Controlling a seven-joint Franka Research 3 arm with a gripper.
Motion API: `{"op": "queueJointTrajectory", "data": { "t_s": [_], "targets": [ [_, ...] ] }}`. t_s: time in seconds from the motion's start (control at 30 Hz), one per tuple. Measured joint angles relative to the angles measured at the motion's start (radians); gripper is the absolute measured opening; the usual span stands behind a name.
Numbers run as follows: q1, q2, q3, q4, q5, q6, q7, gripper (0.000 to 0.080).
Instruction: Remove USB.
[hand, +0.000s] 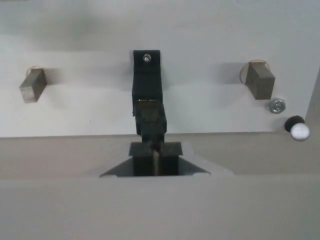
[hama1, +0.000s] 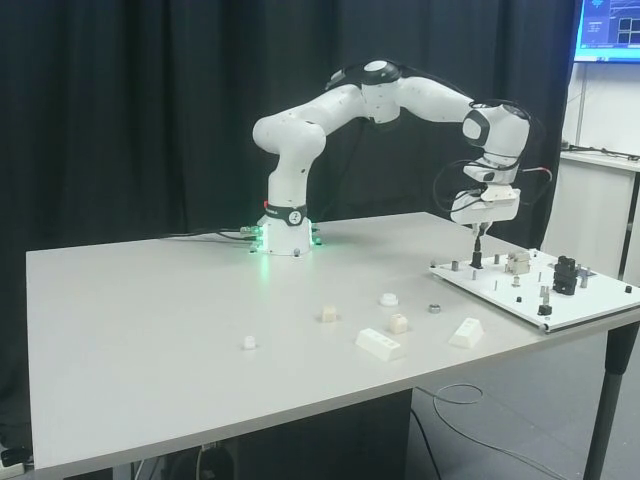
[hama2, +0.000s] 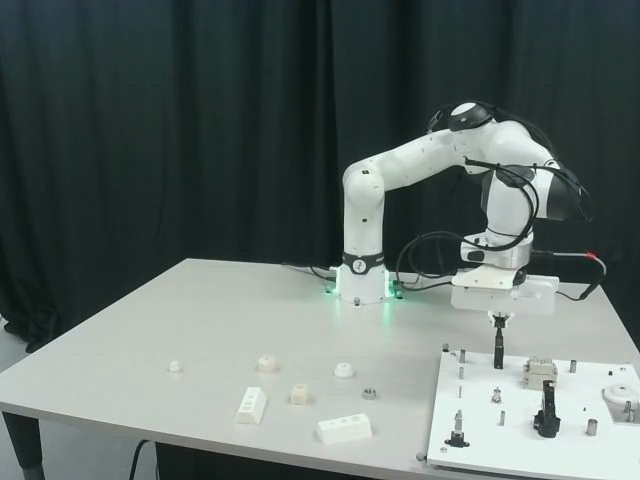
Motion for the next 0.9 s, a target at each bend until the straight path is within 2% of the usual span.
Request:
{"op": "queueJointTrajectory", "data": {
  "t_s": [0.6, 0.73, 0.9],
  "targets": [
    [0.009, -0.001, -0.006, 0.000, 0.005, -0.001, 0.034, 0.0026],
    [0.012, -0.001, -0.026, 0.001, 0.004, -0.015, 0.034, 0.0023],
    [0.017, -0.001, -0.067, 0.009, -0.001, -0.050, 0.034, 0.0023]
  ]
}}
